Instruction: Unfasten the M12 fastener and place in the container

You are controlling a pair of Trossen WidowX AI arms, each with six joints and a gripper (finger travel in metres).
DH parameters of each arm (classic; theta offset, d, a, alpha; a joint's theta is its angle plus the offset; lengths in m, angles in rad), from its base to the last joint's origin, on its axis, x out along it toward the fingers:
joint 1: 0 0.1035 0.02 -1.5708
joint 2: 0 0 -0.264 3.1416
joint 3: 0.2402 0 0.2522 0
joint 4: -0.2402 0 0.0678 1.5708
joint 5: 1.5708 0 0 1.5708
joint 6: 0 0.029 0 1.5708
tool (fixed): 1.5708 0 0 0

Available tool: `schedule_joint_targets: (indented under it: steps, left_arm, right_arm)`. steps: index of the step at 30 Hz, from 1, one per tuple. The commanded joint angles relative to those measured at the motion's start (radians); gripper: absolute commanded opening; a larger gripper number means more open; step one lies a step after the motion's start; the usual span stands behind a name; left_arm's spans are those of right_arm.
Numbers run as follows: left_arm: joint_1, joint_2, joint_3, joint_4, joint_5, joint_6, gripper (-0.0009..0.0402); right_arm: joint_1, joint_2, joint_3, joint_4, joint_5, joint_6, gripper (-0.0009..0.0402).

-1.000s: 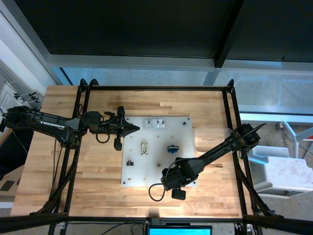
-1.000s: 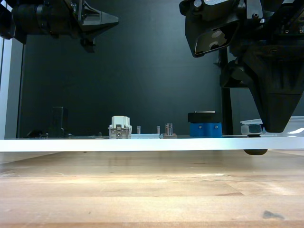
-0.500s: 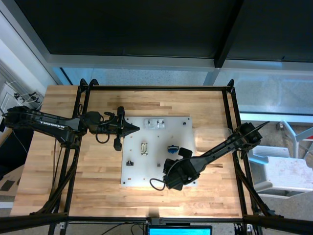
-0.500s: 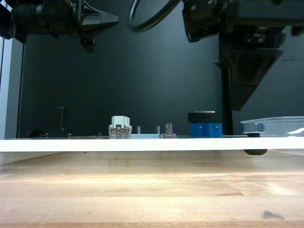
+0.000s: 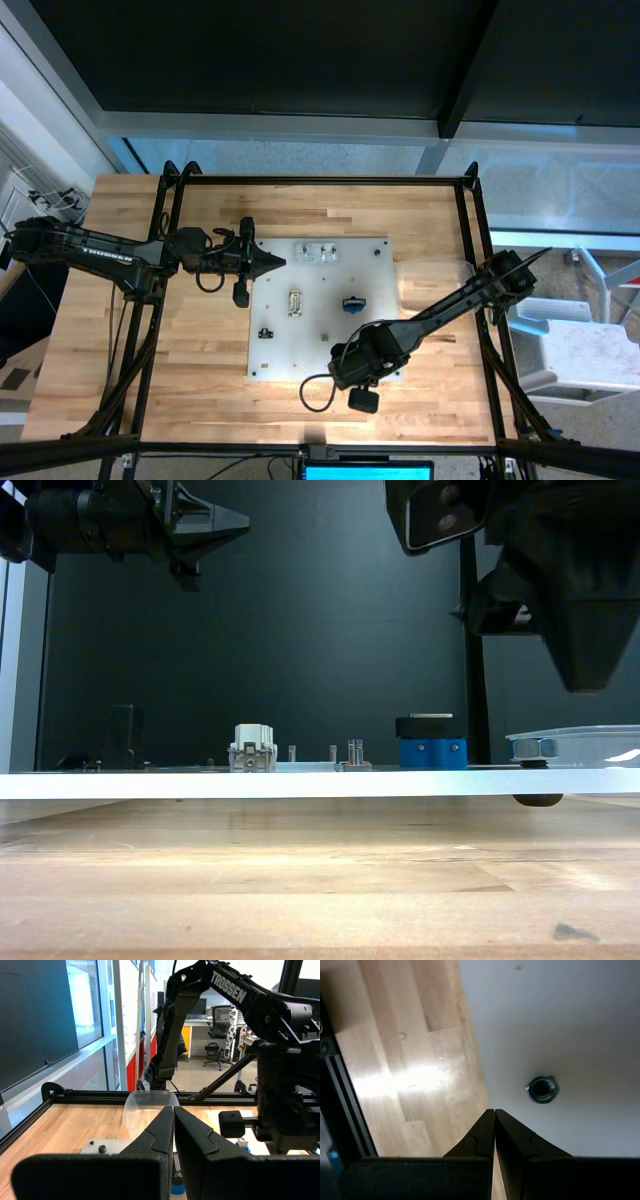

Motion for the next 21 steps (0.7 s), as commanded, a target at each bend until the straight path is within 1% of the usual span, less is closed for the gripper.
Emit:
schedule_joint_targets:
  steps: [1, 5, 8, 12, 13, 14, 16, 21]
  left_arm:
    - [0.000, 0.000, 0.000, 0.000, 0.000, 0.000, 0.0000]
    - [0.000, 0.000, 0.000, 0.000, 0.000, 0.000, 0.0000]
    - [0.000, 0.000, 0.000, -0.001, 0.000, 0.000, 0.0000]
    - [0.000, 0.000, 0.000, 0.000, 0.000, 0.000, 0.0000]
    - [0.000, 0.000, 0.000, 0.000, 0.000, 0.000, 0.0000]
    - [0.000, 0.000, 0.000, 0.000, 0.000, 0.000, 0.0000]
    - [0.000, 0.000, 0.000, 0.000, 0.000, 0.000, 0.0000]
    - [0.000, 0.000, 0.000, 0.000, 0.000, 0.000, 0.0000]
  right_arm:
    - [-0.001, 0.015, -0.010, 0.010, 0.000, -0.008, 0.0000]
    - [-0.002, 0.029, -0.021, 0.034, 0.005, -0.018, 0.0000]
    - [-0.007, 0.032, -0.026, 0.037, 0.032, -0.026, 0.0000]
    - [-0.012, 0.032, -0.032, 0.036, 0.033, -0.030, 0.0000]
    - [-0.012, 0.032, -0.032, 0.034, 0.039, -0.033, 0.0000]
    - [-0.013, 0.032, -0.032, 0.030, 0.055, -0.032, 0.0000]
    - [-0.013, 0.032, -0.032, 0.022, 0.075, -0.032, 0.0000]
    - [-0.016, 0.032, -0.032, 0.017, 0.079, -0.032, 0.0000]
